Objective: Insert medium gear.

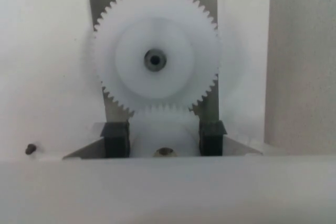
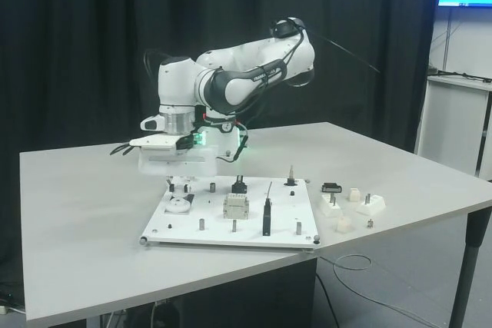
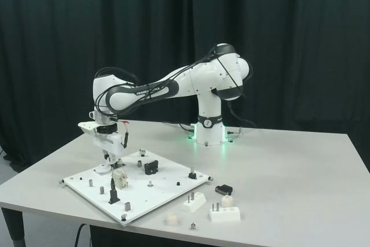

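Grey counter [image 2: 92, 220] under everything, white board [image 3: 167, 198] on it, directly beneath end effector [image 1: 164, 139]. Large white gear [image 1: 156, 51] on its peg just beyond the fingertips. Smaller gear [image 1: 164, 116] clamped between the black fingers [image 1: 115, 139], teeth meshing with the large one. Probably light, stiff plastic, slippery; best gripped across the toothed rim.

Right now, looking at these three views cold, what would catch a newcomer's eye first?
The big white gear fills the wrist view, seated on a grey plate with a smaller gear meshing at its rim between the black fingertips. In the room views, the white arm stretches from its green-lit base to the gripper low over the near corner of the white assembly board, against black curtains.
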You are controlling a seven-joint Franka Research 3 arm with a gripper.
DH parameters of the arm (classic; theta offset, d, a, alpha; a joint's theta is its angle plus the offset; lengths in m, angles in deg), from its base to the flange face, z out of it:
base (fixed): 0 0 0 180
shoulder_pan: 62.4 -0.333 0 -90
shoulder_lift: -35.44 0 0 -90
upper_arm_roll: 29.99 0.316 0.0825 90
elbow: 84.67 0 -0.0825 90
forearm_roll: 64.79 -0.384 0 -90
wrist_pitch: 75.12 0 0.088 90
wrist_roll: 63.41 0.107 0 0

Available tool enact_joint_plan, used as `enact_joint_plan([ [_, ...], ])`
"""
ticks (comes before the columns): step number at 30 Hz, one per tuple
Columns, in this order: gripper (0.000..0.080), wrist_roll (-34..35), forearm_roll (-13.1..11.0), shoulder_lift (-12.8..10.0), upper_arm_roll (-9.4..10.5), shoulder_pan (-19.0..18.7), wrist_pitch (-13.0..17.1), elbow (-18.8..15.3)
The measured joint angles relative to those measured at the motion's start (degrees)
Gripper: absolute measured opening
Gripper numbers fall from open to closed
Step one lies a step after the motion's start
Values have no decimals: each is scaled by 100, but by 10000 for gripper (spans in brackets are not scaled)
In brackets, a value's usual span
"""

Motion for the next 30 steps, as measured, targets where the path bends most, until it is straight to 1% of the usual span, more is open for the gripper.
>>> enact_joint_plan([
  [11, 284, 0, 50, 0, -4, 89, -134, 91],
  [24, 284, 0, 133, 0, -33, 90, -294, 99],
  [30, 284, 5, 178, 0, -35, 90, -320, 96],
])
